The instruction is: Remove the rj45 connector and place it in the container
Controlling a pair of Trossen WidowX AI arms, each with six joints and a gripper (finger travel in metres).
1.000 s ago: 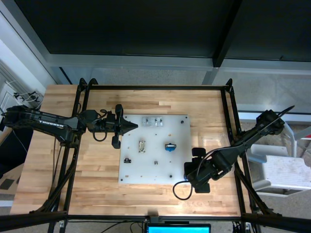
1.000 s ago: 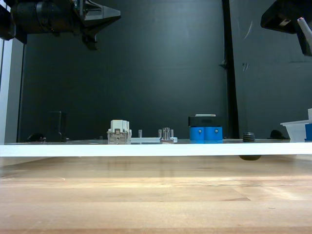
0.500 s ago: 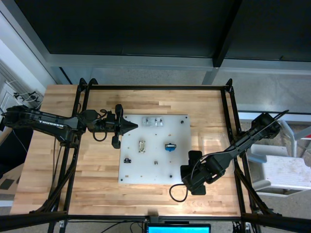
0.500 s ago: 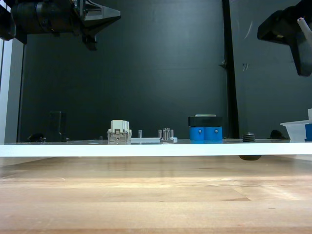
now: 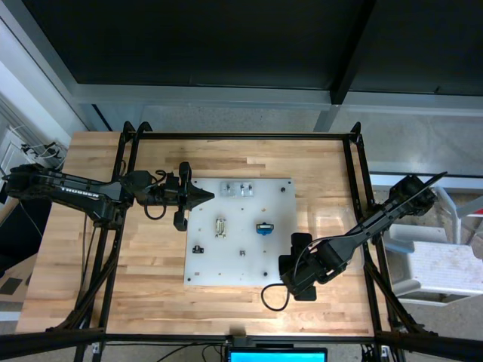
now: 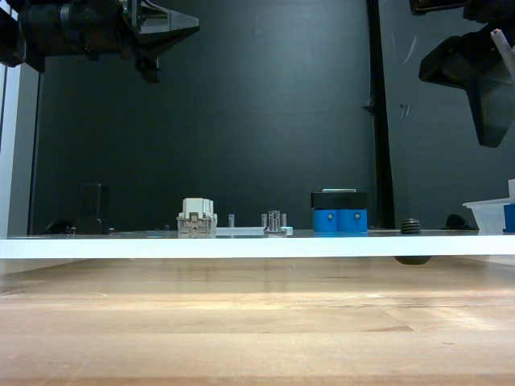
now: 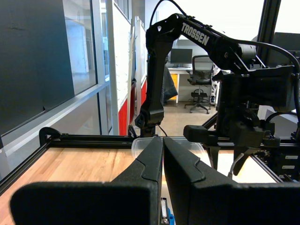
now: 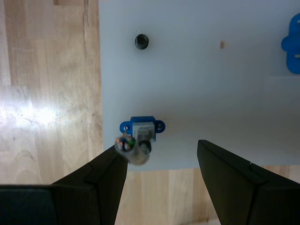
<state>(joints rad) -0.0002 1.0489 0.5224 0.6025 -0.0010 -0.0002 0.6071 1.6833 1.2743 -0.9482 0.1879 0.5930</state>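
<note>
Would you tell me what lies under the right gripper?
The rj45 connector in its blue mount on the white board, below the open right gripper, untouched. From above, the gripper covers it. The left gripper hangs shut over the board's left edge.

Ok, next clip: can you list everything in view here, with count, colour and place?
Wooden table: one, light brown, under everything.
White flat board: one, white, table centre.
Tiny rj45 connector: one, greyish, in a blue mount at the board's near right corner.
Clear plastic rectangular container: one, see-through, right of the board.
Blue-and-black block: one, mid-board.
Cream socket block: one, left of that block.
Left gripper: black, shut, raised near the board's far left corner.
Right gripper: black, open, above the board's near right corner, by the connector.
</note>
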